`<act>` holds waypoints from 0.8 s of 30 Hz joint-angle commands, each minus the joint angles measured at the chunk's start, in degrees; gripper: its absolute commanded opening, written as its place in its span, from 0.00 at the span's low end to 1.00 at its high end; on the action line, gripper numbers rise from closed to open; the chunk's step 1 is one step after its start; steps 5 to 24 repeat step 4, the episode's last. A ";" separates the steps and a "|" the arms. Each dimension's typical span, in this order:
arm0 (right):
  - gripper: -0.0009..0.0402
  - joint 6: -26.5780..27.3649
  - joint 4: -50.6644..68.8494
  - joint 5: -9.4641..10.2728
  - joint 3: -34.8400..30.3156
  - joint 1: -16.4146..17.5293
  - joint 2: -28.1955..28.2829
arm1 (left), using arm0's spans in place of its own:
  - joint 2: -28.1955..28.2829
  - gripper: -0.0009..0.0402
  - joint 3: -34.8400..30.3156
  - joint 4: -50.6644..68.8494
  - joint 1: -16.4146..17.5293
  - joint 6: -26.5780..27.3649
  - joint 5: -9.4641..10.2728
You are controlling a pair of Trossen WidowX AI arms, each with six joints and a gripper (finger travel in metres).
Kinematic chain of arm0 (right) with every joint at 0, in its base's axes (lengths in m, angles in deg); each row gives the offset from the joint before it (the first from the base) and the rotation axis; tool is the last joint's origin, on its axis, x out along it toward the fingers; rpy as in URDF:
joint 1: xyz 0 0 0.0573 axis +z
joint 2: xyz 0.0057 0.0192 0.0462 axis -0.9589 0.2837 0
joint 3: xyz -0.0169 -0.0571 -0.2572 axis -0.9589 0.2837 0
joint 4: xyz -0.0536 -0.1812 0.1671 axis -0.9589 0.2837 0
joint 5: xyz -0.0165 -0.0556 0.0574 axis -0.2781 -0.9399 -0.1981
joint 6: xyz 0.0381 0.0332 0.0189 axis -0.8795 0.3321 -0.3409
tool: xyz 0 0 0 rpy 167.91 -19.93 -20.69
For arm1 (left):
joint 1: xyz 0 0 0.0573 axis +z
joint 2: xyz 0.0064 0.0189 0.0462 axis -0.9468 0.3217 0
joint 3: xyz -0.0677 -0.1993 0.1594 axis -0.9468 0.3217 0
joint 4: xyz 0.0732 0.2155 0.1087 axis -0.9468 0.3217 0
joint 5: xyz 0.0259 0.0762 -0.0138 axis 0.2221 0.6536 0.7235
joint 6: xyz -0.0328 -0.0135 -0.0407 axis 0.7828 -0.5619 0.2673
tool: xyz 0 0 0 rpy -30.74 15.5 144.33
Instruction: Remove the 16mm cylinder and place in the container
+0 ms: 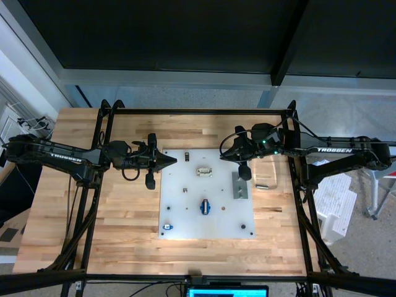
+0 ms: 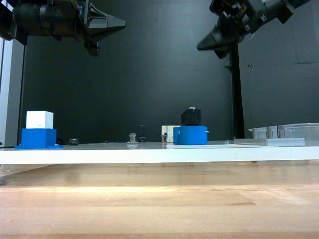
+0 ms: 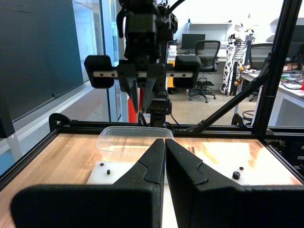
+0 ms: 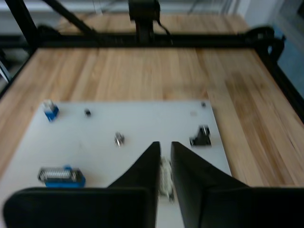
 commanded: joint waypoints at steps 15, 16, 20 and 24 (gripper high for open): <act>0.03 -3.37 -11.65 -1.68 3.28 1.16 0.07 | 0.02 0.02 0.00 0.00 0.00 0.00 -0.02; 0.03 -3.37 -11.65 -1.68 3.28 1.16 0.07 | 0.02 0.02 0.00 0.00 0.00 0.00 -0.02; 0.03 -3.37 -11.65 -1.68 3.28 1.16 0.07 | 0.02 0.02 0.00 0.00 0.00 0.00 -0.02; 0.03 -3.37 -11.65 -1.68 3.28 1.16 0.07 | 0.02 0.02 0.00 0.00 0.00 0.00 -0.02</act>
